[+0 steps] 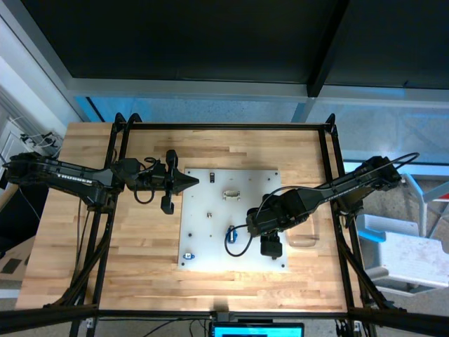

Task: Pick the 16mm cylinder and place it in the taskboard

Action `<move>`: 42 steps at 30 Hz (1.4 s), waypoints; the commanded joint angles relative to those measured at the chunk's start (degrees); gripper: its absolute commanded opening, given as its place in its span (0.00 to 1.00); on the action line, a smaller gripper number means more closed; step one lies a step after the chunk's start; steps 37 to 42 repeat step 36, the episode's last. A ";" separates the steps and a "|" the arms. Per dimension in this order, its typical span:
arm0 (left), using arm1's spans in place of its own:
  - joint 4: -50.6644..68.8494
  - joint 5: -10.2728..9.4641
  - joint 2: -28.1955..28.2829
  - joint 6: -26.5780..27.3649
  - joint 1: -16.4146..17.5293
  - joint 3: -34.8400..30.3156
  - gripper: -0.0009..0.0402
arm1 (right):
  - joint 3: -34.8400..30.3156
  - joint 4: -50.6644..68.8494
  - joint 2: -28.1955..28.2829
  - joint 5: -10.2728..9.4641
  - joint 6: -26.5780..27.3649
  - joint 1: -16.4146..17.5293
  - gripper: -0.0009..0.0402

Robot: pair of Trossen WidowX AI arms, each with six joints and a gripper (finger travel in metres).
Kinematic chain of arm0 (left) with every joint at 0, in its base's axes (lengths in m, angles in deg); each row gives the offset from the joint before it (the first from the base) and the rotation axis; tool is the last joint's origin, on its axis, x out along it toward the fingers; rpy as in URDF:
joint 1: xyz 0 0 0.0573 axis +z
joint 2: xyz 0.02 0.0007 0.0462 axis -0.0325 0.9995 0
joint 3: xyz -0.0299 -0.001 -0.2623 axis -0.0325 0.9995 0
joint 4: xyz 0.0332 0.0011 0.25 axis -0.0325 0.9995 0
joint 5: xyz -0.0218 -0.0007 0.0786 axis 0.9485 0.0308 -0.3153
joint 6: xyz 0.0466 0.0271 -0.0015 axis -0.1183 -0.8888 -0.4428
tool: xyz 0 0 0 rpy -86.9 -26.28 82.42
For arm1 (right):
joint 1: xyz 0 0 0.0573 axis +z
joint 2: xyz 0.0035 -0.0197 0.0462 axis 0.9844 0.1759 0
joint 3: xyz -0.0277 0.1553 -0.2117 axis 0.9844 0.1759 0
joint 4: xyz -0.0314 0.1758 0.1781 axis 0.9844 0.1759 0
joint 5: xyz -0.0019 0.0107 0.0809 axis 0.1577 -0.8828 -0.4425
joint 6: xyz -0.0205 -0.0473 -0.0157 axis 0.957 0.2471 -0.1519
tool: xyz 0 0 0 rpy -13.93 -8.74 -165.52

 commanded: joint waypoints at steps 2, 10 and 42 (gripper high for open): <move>-0.02 0.02 0.00 -0.02 0.02 -0.02 0.02 | 0.00 -0.17 0.00 0.02 0.00 0.02 0.58; -0.02 0.02 0.00 -0.02 0.00 -0.02 0.02 | 0.00 -0.24 0.00 0.02 0.00 0.02 0.58; -0.02 0.02 0.00 -0.02 0.02 -0.02 0.02 | 0.00 -3.72 0.00 0.02 0.00 0.02 0.58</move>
